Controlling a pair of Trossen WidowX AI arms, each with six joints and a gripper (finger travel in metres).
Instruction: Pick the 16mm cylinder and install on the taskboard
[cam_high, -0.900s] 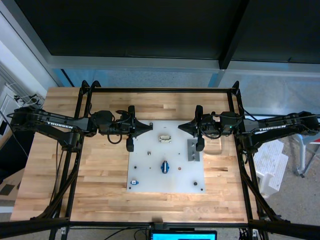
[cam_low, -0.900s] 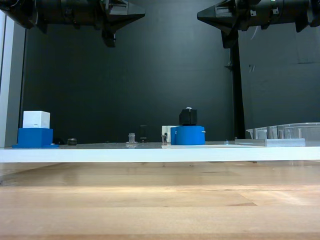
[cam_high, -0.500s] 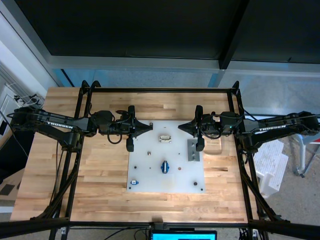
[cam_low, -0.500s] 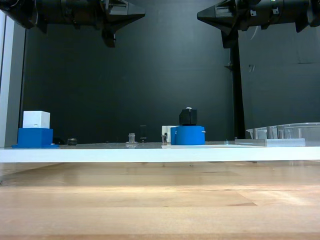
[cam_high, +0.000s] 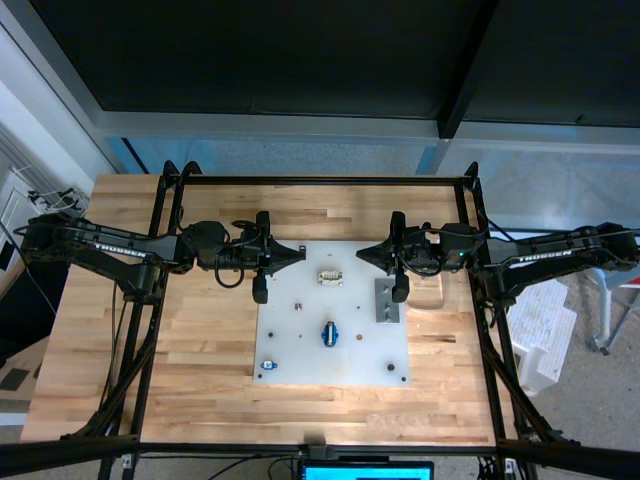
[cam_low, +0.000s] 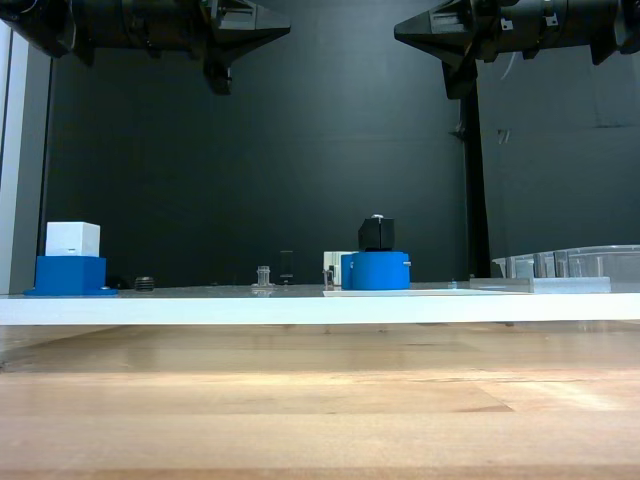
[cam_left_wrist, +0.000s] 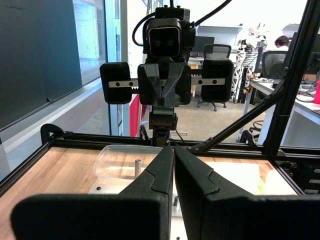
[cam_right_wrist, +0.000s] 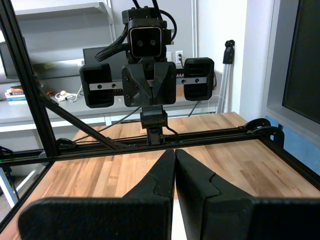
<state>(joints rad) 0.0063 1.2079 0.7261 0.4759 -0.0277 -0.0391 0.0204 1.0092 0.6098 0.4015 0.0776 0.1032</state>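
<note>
Taskboard (cam_high: 300, 345) on wooden table (cam_high: 200, 340), left hand (cam_high: 302, 256), right hand (cam_high: 360, 253) closed overhead

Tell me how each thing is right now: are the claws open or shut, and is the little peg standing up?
taskboard: flat on the table.
clear tray: on the table beside the taskboard.
16mm cylinder: upright in the clear tray, not installed.
left gripper: shut, empty, high above the taskboard's far part.
right gripper: shut, empty, high above the taskboard, facing the left one.

Left end effector (cam_low: 286, 30), right end effector (cam_low: 398, 33) high above taskboard (cam_low: 300, 308); blue connector (cam_low: 377, 271) mounted.
</note>
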